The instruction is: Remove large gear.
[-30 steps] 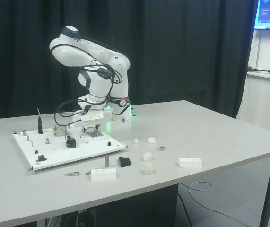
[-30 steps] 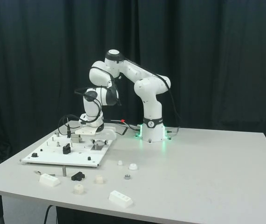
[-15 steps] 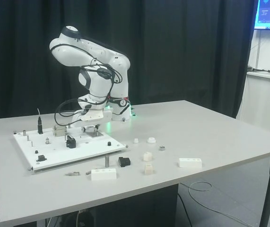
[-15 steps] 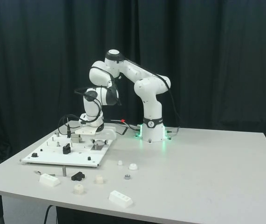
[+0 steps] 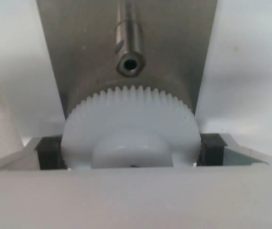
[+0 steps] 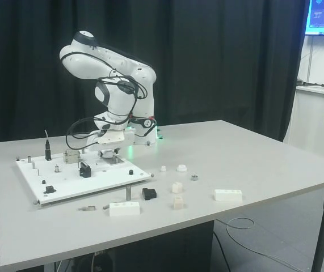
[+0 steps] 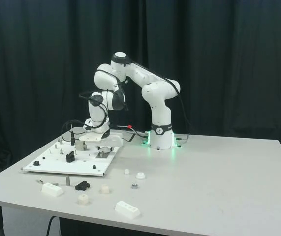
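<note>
- The white Franka arm (image 6: pixel 108 68) bends low over the far side of a flat white assembly board (image 6: pixel 82 177) that lies near the left edge of the grey desk (image 6: pixel 252 158).
- In the wrist view, the large white toothed plastic gear (image 5: pixel 130 129) with a raised round hub sits between the two black finger pads (image 5: pixel 212 149), one at each side of its rim; the gripper (image 5: pixel 130 155) is clamped on the gear.
- Just behind the gear stands a grey metal shaft (image 5: pixel 128 40) with a hole in its end, against a grey metal plate (image 5: pixel 78 47) on the board.
- In the room views the gripper (image 6: pixel 108 153) hangs just above the board's far right part; whether the gear is clear of its mount cannot be told.
- A black block (image 6: pixel 85 170) and small upright pegs (image 6: pixel 57 168) stand elsewhere on the board.
- Loose parts lie on the desk toward its front edge: two white rectangular blocks (image 6: pixel 124 209) (image 6: pixel 228 195), a black clip (image 6: pixel 148 193), and small white pieces (image 6: pixel 180 168) near the middle.
- A black curtain (image 7: pixel 229 59) hangs behind the desk.
</note>
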You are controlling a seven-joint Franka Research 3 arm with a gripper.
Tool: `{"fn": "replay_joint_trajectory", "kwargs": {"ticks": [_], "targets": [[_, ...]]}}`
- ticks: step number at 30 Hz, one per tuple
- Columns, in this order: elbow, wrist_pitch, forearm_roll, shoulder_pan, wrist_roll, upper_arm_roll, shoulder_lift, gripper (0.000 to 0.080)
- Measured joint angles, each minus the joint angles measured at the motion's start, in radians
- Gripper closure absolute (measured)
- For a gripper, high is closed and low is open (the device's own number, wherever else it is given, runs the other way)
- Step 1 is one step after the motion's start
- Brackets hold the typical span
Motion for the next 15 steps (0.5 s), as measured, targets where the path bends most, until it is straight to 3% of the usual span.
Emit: {"fn": "replay_joint_trajectory", "kwargs": {"ticks": [15], "targets": [[-0.002, -0.005, 0.000, 0.000, 0.000, 0.005, 0.000, 0.0205]]}}
